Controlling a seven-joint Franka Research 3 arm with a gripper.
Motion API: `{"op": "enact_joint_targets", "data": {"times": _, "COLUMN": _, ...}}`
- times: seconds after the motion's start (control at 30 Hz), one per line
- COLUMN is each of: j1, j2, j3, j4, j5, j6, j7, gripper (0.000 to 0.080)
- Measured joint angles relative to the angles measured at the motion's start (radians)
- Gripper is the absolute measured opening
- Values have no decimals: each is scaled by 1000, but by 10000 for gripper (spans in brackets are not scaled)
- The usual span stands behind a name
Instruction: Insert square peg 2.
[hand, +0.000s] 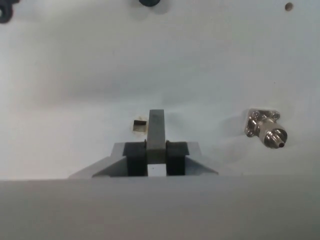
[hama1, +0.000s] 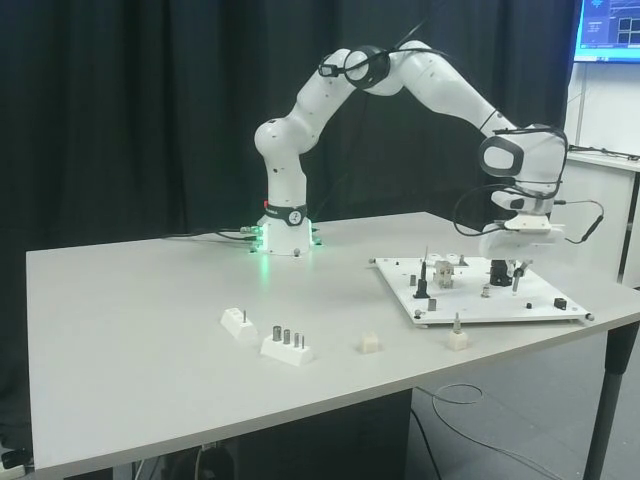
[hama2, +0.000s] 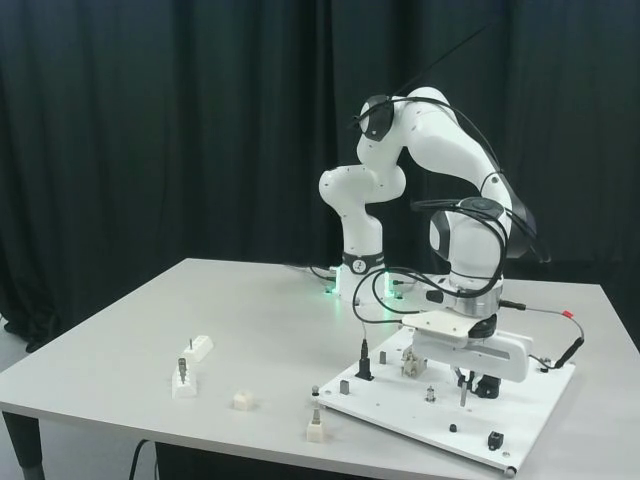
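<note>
In the wrist view my gripper (hand: 156, 161) is shut on a grey square peg (hand: 156, 131), held upright between the black pads (hand: 135, 159). The peg's tip hangs just above the white board (hand: 75, 85), right beside a small square hole (hand: 139, 125); the tip is not in the hole. From the first room view the gripper (hama1: 506, 272) hovers low over the white board (hama1: 520, 308) at the table's right end. The second room view shows the gripper (hama2: 468, 384) with the thin peg (hama2: 462, 392) pointing down at the board (hama2: 400, 420).
A metal threaded connector (hand: 267, 131) is bolted to the board close to the hole. Other fixtures and pegs stand on the board (hama1: 425, 280). White peg holders (hama1: 286, 345) (hama1: 238, 322) and small white blocks (hama1: 370, 343) (hama1: 457, 340) sit on the grey table (hama1: 120, 330).
</note>
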Motion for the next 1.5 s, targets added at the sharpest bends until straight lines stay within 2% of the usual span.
{"op": "enact_joint_targets", "data": {"times": 1.5, "j1": 0, "j2": 22, "j3": 6, "j4": 0, "j5": 34, "j6": 8, "j7": 2, "gripper": 75}}
